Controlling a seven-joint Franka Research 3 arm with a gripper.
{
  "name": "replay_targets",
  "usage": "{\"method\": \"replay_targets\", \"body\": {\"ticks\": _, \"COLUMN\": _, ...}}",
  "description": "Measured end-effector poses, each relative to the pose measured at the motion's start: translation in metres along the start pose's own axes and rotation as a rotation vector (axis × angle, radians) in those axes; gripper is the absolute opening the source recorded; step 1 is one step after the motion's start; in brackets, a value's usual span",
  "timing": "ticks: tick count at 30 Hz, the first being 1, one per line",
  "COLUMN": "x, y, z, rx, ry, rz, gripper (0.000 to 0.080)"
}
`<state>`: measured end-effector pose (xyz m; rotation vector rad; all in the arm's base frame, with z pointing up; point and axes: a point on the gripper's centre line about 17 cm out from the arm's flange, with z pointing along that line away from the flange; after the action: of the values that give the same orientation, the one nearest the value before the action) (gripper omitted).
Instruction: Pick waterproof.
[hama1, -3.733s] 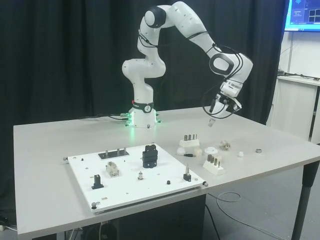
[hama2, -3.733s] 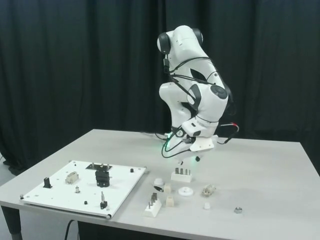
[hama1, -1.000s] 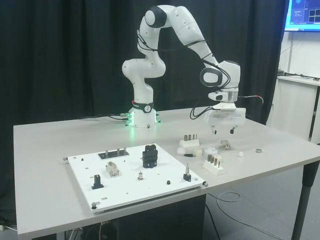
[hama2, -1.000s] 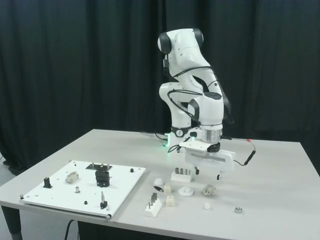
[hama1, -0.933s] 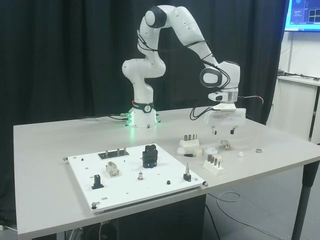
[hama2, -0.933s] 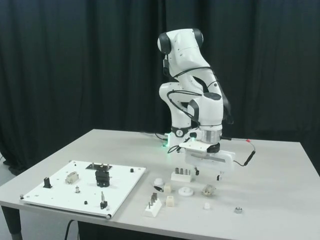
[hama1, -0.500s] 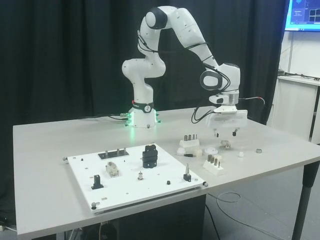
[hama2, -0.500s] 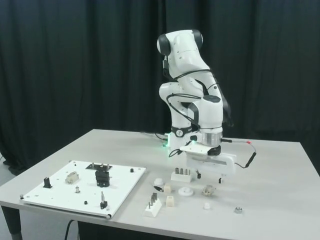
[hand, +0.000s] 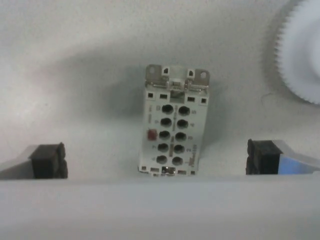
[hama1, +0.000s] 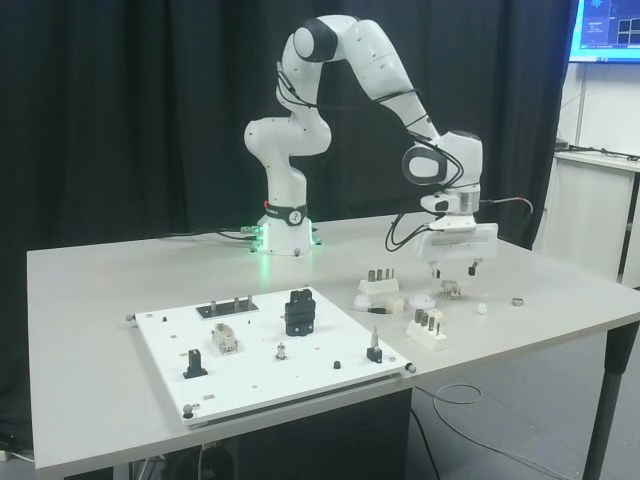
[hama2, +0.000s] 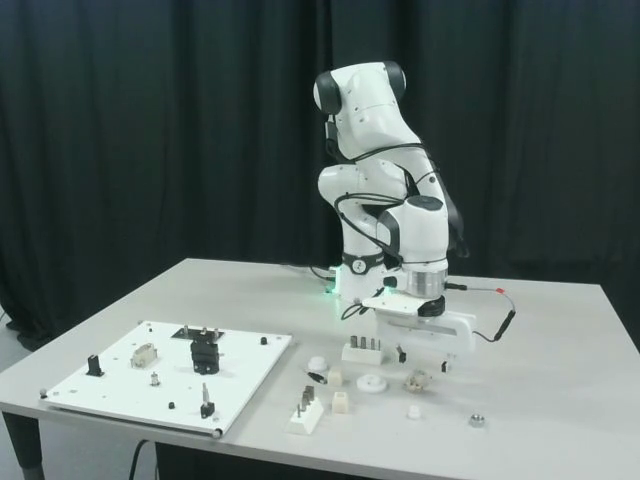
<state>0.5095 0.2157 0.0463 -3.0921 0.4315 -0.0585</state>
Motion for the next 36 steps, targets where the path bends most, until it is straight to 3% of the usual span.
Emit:
{"method": "replay_targets", "body": {"ticks": 15, "x": 0.005, "y": 0.005, "z": 0.011, "rx": -0.035, "ry": 0.021, "rz": 0.007, "gripper": 0.0800}}
{"method": "replay_targets", "body": {"ticks": 36, "x": 0.006, "y": 0.004, "z": 0.020, "rx": -0.039, "ry": 0.014, "rz": 0.023, "gripper": 0.0800}}
